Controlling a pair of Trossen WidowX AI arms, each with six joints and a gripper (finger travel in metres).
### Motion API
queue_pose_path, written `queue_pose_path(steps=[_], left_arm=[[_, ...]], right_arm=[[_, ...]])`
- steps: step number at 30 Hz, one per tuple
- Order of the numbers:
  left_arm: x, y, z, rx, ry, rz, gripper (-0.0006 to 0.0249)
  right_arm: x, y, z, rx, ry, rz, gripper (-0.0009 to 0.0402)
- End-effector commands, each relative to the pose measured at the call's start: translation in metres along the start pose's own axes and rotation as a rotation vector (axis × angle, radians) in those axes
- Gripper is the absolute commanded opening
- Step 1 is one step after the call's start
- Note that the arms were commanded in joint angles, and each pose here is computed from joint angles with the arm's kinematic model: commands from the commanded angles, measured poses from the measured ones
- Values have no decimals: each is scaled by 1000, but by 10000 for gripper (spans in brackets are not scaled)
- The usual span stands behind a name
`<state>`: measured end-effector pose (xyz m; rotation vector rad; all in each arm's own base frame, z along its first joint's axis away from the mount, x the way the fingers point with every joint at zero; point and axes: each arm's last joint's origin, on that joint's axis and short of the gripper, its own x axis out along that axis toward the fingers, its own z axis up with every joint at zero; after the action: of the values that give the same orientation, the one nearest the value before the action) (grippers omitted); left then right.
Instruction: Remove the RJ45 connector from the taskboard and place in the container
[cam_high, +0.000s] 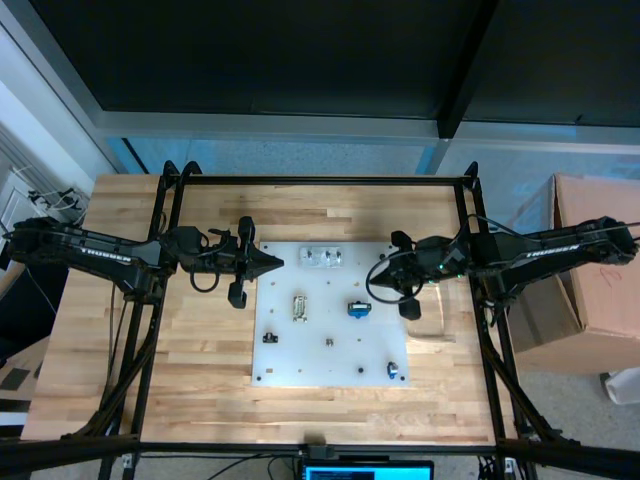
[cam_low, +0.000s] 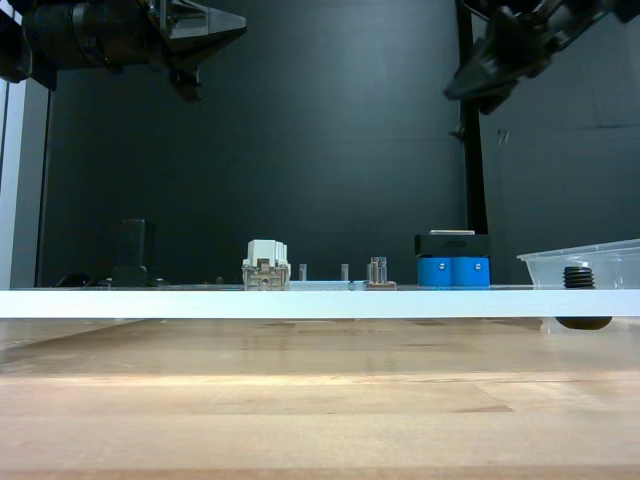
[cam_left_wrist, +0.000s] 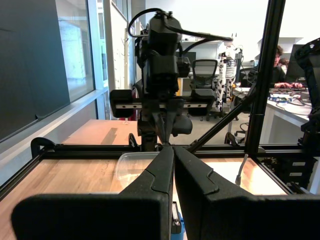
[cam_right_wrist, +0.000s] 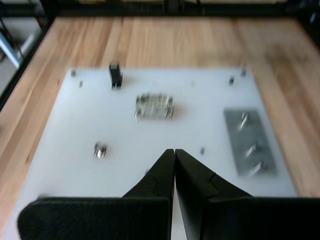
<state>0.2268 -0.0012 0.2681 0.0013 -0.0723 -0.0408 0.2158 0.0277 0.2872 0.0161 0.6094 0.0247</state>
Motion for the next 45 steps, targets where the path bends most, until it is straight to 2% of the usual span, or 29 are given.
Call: queue_pose_path(steps=[1, 5, 10, 18, 32, 45], left_arm=[[0, 0, 0, 0, 0, 0, 0], [0, 0, 0, 0, 0, 0, 0], [0, 0, 0, 0, 0, 0, 0], [0, 0, 0, 0, 0, 0, 0], [0, 0, 0, 0, 0, 0, 0], [0, 0, 0, 0, 0, 0, 0]], right_arm=[[-6, 8, -2, 14, 72, 23, 0], [-11, 17, -4, 24, 140, 39, 0], [-24, 25, -6, 21, 234, -31, 0], [-33, 45, 0, 48, 399, -25, 0], [-19, 96, 7, 70, 582, -38, 0], [3, 132, 29, 40, 645, -47, 0]])
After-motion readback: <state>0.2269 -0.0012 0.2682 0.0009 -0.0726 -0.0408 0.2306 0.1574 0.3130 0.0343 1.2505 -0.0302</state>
